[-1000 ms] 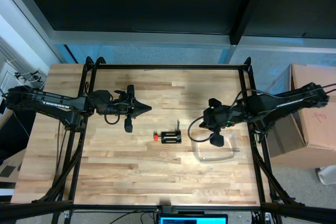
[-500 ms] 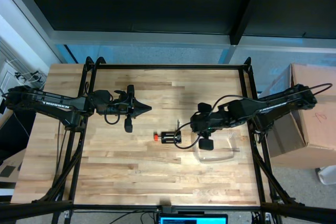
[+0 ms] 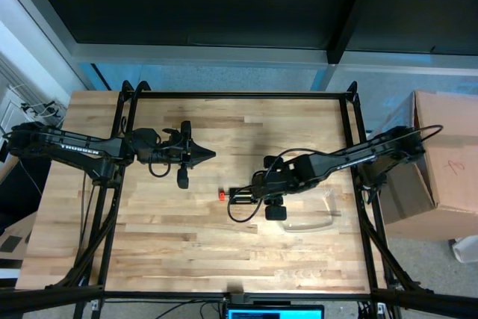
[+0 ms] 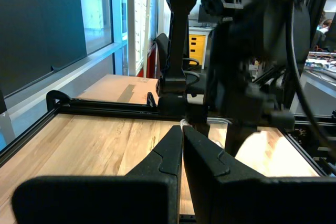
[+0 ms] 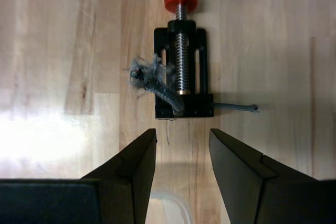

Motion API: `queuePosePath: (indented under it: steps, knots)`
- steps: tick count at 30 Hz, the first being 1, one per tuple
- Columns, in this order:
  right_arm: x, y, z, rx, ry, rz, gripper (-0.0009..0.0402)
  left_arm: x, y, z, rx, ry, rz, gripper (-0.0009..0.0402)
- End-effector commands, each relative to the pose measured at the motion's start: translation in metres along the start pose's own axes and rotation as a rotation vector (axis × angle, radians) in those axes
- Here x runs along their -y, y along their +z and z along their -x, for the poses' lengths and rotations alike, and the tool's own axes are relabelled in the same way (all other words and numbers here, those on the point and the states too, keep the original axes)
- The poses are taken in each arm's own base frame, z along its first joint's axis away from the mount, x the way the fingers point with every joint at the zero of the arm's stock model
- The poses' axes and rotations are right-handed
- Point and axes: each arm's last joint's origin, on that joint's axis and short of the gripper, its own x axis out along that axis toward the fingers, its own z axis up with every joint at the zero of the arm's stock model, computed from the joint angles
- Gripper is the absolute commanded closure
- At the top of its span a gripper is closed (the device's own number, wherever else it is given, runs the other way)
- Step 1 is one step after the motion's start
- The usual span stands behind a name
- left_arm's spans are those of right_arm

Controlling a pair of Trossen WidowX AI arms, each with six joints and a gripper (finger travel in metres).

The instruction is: Remove the USB-C connector from the USB-C receptacle and place in the container

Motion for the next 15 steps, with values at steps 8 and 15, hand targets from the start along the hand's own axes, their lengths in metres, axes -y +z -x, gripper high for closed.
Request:
queuePosePath:
  steps: [8,15]
  knots:
    - [-0.006,0.008,-0.03,0.009,0.001,0.003,0.0268,0.0,0.0,0.0,-0.001,0.0,0.0,0.0393]
    - [-0.007,0.008,-0.034,0.004,-0.001,-0.001,0.0326,0.0,0.0,0.0,0.0,0.0,0.0,0.0393]
